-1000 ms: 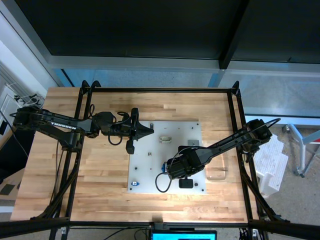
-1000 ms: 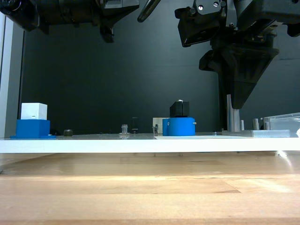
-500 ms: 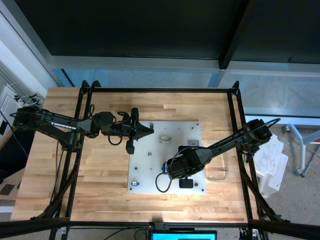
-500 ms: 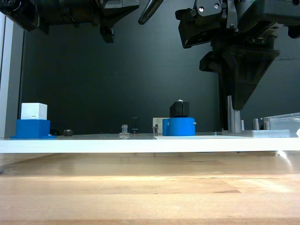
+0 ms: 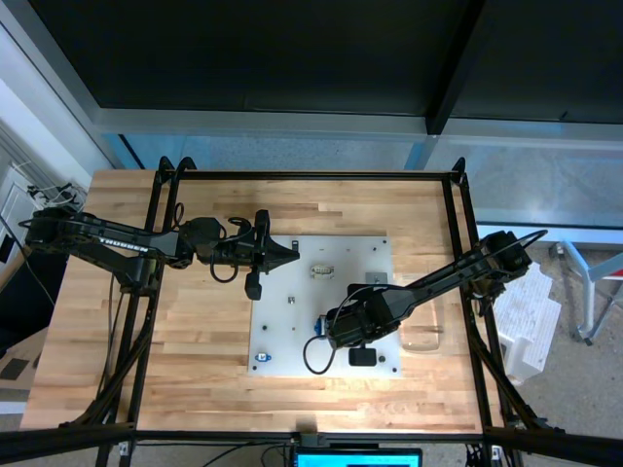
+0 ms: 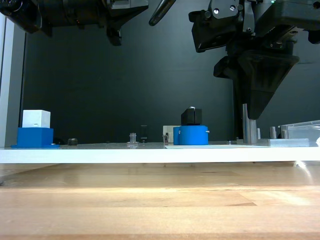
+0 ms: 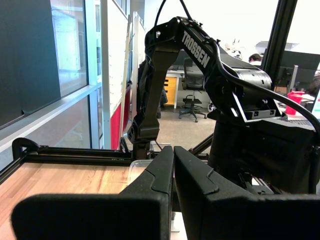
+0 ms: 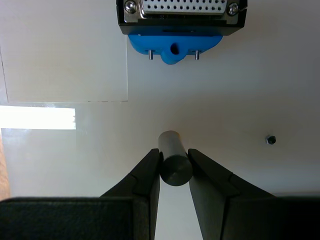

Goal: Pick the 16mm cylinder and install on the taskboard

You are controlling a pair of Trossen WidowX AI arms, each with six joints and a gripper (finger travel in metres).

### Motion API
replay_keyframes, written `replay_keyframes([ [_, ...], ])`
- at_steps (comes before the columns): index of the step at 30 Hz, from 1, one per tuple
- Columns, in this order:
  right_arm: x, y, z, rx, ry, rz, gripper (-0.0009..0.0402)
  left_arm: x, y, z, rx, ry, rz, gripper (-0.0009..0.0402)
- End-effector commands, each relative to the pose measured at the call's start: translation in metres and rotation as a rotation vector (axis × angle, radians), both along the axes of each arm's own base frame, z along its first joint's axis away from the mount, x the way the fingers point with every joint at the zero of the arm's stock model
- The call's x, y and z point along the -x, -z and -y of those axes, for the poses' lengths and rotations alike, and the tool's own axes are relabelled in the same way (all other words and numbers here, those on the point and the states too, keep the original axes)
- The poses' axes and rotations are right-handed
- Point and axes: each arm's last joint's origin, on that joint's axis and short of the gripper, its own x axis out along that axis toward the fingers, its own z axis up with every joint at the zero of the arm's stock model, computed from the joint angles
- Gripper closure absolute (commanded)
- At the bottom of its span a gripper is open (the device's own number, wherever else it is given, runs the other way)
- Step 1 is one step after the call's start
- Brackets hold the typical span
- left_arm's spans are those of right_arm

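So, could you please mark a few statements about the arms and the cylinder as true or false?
1. The right gripper holds the 16mm cylinder between its fingers. True.
2. The cylinder lies flat on the taskboard. False: the low view shows it upright in the gripper.
3. The left gripper grips a part over the board's middle. False: it sits near the board's far left corner, fingers shut on nothing.
4. A blue fitting carrying a black connector lies ahead of the right gripper. True.
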Motion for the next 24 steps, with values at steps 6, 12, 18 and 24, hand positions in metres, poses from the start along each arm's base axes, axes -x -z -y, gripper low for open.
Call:
replay_keyframes([
  [6,0.0023,0.0110,0.0009,0.003,0.000,-0.010,0.0381,-0.0001,0.0001,-0.0001,0.000,0.000,0.000,0.0393],
  [12,0.0023,0.0103,0.0009,0.002,0.000,-0.006,0.0381,-0.0001,0.0001,0.0000,0.000,0.000,0.000,0.0393],
  [18,0.0029,0.0081,0.0012,0.000,0.000,-0.001,0.0381,-0.0001,0.0001,0.0000,0.000,0.000,0.000,0.0393],
  [24,0.0030,0.0057,0.0027,-0.003,0.004,0.006,0.0381,-0.0001,0.0001,-0.0001,0.000,0.000,0.000,0.0393],
])
